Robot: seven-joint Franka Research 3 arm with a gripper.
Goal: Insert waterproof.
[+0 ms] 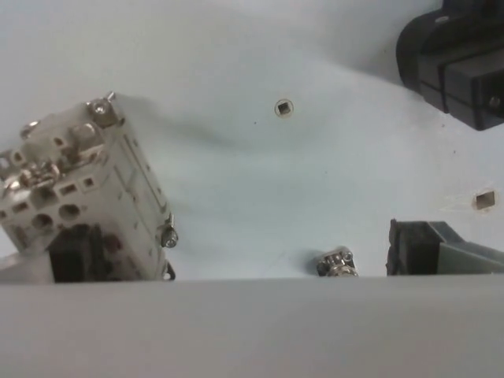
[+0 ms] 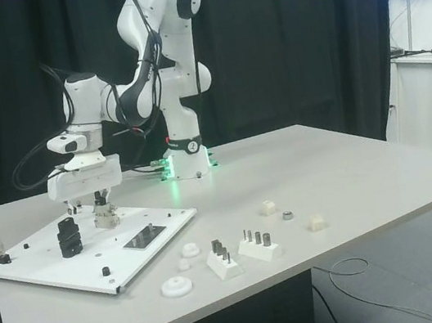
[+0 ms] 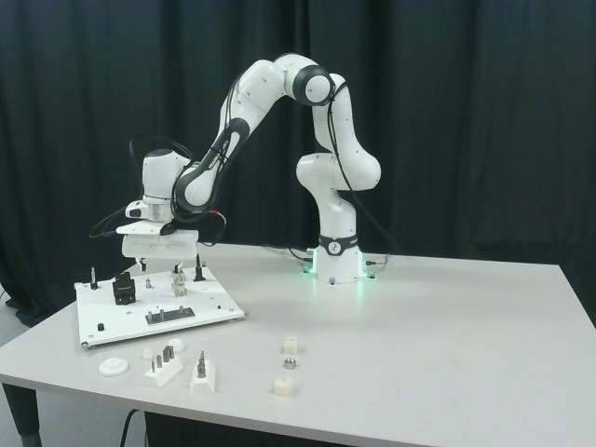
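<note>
The waterproof connector housing [image 1: 87, 197] is a pale grey-white block with round and square sockets and metal screws at its corners. It stands on the white board [image 2: 160, 221], and something black sits at its lower edge. My gripper [image 2: 103, 199] hangs directly over this housing [image 2: 108, 218], very close to its top. The second room view shows the same, with the gripper [image 3: 177, 267] just above the housing [image 3: 178, 283]. A grey band [image 1: 252, 331] hides the near part of the wrist view, so the contact point is not visible.
On the board also stand a black block [image 2: 68, 238], a flat black plate [image 2: 144, 237], a small metal plug [image 1: 337, 262] and short black posts. On the table in front lie a white gear [image 2: 174, 286], two white pin holders [image 2: 224, 261] and small white cubes [image 2: 317, 221].
</note>
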